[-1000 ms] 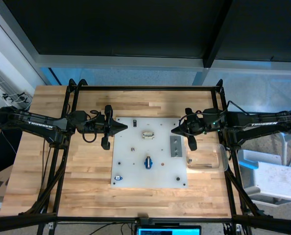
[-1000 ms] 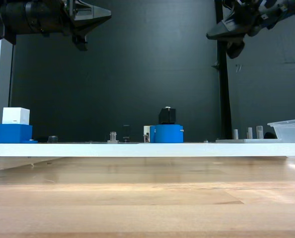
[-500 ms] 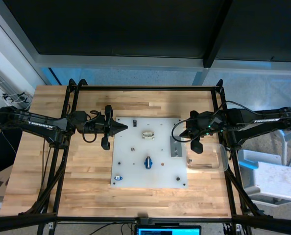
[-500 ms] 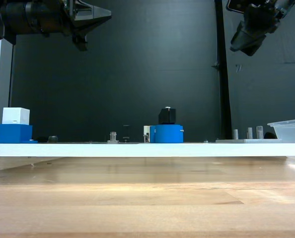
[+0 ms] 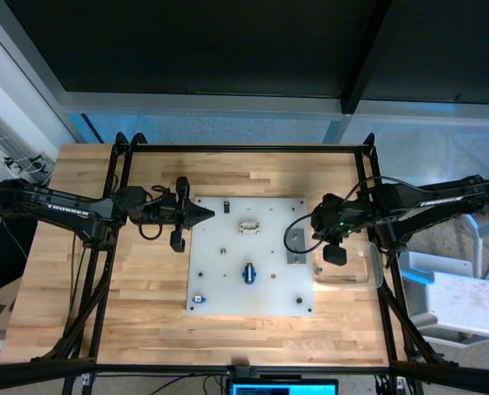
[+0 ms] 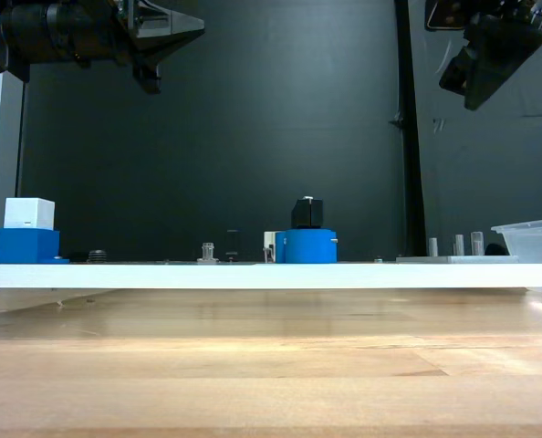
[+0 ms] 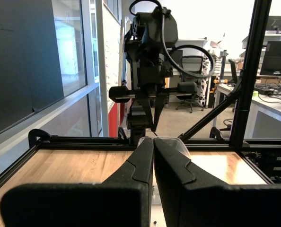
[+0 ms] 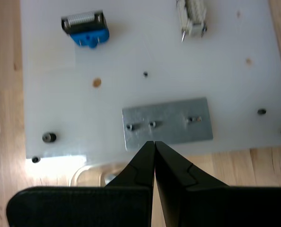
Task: Pick the 16mm cylinder and place it in the taskboard
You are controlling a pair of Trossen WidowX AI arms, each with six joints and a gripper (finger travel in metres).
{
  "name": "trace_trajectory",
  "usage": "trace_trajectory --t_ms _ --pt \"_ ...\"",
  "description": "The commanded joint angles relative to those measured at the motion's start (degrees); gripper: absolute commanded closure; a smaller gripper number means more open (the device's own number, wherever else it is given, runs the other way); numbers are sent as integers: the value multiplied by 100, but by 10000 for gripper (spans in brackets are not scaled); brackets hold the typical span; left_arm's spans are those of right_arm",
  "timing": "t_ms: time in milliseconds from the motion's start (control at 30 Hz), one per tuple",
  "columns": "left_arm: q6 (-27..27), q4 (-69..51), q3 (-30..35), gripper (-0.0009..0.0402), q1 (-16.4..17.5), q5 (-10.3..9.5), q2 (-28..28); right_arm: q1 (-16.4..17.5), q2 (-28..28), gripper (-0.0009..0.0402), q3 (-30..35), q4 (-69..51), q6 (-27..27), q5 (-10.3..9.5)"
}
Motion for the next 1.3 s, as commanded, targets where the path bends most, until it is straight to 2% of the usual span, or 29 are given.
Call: trace_trajectory --t_ms 33,133,233,567,667,1033,1300 --pt "2 2 2 393 0 0 0 57 247 393 201 -286 63 -9" --pt "2 2 2 393 0 0 0 79 483 393 376 -520 107 -59" --pt "0 2 2 393 2 0 0 111 660 393 496 -654 118 -219" --pt "2 2 2 393 2 0 0 474 1349 393 872 -1244 262 -219" --pt "2 2 2 393 0 0 0 546 1462 393 887 -1290 289 -356" --pt "2 2 2 393 2 0 0 863 1554 393 811 -1335 608 -341" --pt "2 2 2 393 0 0 0 896 1552 393 789 -1478 619 -295"
